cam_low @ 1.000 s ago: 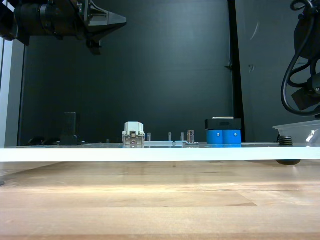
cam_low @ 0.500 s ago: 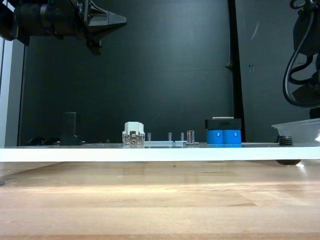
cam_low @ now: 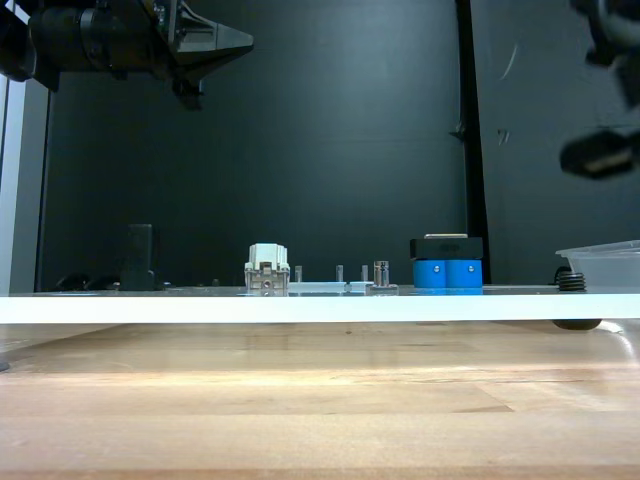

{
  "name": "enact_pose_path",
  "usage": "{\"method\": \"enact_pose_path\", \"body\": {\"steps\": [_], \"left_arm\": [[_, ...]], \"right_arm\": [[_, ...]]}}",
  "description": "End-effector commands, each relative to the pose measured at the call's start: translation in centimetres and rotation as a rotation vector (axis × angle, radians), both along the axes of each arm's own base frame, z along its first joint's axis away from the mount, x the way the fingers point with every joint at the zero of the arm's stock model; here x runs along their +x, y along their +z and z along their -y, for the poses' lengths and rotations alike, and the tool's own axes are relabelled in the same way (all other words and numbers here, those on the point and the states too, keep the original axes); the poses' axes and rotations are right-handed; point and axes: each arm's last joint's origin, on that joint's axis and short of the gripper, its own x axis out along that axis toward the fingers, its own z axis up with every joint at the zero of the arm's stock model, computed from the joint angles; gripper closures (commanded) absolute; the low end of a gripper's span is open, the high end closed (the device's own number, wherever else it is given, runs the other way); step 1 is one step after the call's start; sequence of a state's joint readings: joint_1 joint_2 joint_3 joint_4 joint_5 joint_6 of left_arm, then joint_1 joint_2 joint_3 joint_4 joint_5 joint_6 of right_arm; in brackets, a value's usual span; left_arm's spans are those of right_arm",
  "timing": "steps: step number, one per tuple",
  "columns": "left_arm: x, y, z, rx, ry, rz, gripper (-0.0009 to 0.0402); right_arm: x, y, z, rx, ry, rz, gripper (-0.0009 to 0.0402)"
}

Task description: Pick the M12 nut and place it on its threads and fasten

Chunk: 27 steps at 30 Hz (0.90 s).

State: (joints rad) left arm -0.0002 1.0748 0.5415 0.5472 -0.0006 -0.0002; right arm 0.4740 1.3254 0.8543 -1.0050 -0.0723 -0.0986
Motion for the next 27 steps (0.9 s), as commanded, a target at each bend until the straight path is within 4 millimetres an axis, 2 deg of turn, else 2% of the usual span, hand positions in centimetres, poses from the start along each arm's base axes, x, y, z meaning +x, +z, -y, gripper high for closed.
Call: {"method": "enact_pose_path", "body": {"steps": [1,6,16,27], "left_arm": [[0.0,0.0,0.0,0.0,0.0,0.0,0.0393],[0.0,0.0,0.0,0.0,0.0,0.0,0.0393],[0.0,0.0,0.0,0.0,0.0,0.0,0.0393],[0.0,0.0,0.0,0.0,0.0,0.0,0.0393]], "right_arm": [[0.5,1.1,-0.9,-0.033,0.252,0.022,0.0393],[2.3,2.0,-2.3,-0.148,0.417,0.079,0.0393],[7.2,3.0,-5.6,-0.155,0.624,0.106,0.0393],[13.0,0.9,-9.0,-0.169,0.754,0.088,0.0393]]}}
